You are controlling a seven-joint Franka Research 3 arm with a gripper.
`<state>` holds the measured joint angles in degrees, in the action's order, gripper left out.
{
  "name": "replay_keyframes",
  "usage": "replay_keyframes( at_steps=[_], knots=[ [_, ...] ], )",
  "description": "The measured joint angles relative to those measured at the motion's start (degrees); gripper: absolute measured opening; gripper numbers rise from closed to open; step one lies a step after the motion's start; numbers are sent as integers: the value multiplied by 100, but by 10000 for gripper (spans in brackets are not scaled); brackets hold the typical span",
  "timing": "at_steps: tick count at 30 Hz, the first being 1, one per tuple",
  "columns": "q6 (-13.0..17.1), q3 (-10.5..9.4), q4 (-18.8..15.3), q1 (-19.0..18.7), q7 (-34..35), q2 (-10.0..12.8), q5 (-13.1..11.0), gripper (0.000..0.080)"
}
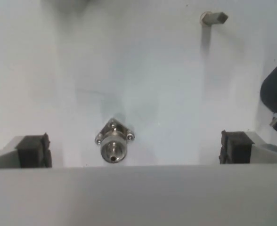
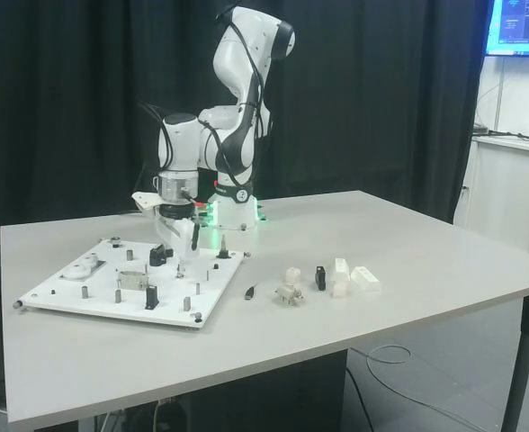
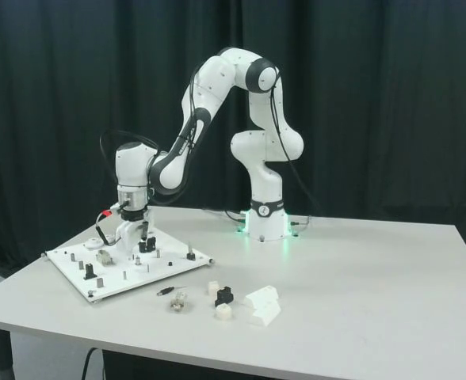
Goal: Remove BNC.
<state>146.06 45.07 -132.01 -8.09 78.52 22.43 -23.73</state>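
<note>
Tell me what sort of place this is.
Likely a robotics lab or test cell: a white arm bolted to a grey table, a white task board of connectors, black curtains behind.

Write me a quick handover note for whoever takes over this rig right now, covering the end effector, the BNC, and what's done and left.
End effector: open, holding nothing, hanging low over the white board.
BNC socket: bolted by its flange to the board, between the black pads; no plug is on it.
Loose parts lie on the grey table beside the board; whether one is the BNC plug cannot be told.
Done: the socket stands bare.
Left: confirm where the plug went, then raise the arm away.
</note>
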Motion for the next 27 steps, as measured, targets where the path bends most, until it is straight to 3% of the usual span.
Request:
replay_keyframes(
  at_steps=[27],
  knots=[
    [271,-155,-7,18,-104,126,-295,800]
  ],
)
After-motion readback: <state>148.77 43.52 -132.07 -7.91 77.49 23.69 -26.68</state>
